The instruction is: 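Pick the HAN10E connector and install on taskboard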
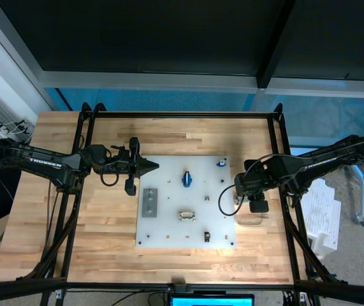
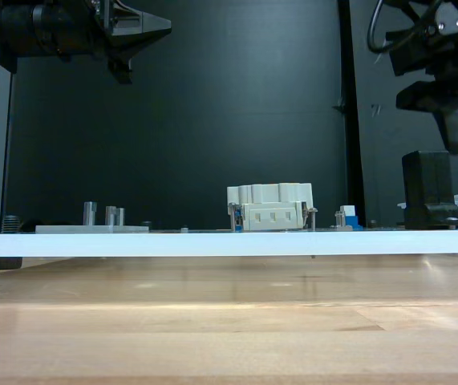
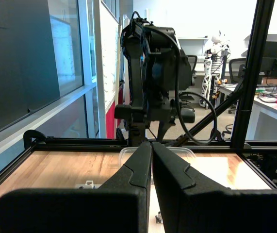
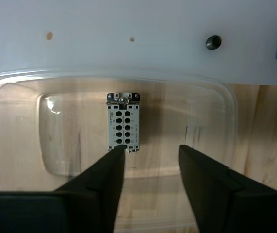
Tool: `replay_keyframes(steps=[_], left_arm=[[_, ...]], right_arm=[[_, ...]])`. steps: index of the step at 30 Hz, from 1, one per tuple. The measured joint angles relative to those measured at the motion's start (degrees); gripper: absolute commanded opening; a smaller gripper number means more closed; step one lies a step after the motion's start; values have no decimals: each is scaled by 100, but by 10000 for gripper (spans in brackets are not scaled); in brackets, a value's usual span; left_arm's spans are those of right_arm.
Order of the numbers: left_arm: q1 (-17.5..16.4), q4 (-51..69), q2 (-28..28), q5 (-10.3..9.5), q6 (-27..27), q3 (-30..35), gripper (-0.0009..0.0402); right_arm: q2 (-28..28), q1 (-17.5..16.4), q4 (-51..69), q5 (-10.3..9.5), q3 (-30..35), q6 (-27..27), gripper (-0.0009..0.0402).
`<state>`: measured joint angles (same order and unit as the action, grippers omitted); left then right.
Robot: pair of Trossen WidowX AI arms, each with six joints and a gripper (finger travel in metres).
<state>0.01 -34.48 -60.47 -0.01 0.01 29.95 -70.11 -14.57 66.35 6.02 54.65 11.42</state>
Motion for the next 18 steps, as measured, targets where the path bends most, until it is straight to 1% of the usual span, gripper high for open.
replay_keyframes(steps=[5, 9, 12, 18], left_arm=[[0, 0, 0, 0, 0, -2, 1], [0, 0, 0, 0, 0, 0, 1], [0, 0, 0, 0, -2, 0, 1], [0, 0, 0, 0, -2, 0, 1]], right_arm=[[-168, 0, -188, 2, -149, 4, 244], [-168, -7, -501, 0, -374, 7, 269], [-170, -17, -566, 0, -472, 7, 277], [-170, -136, -890, -22, -699, 26, 277]])
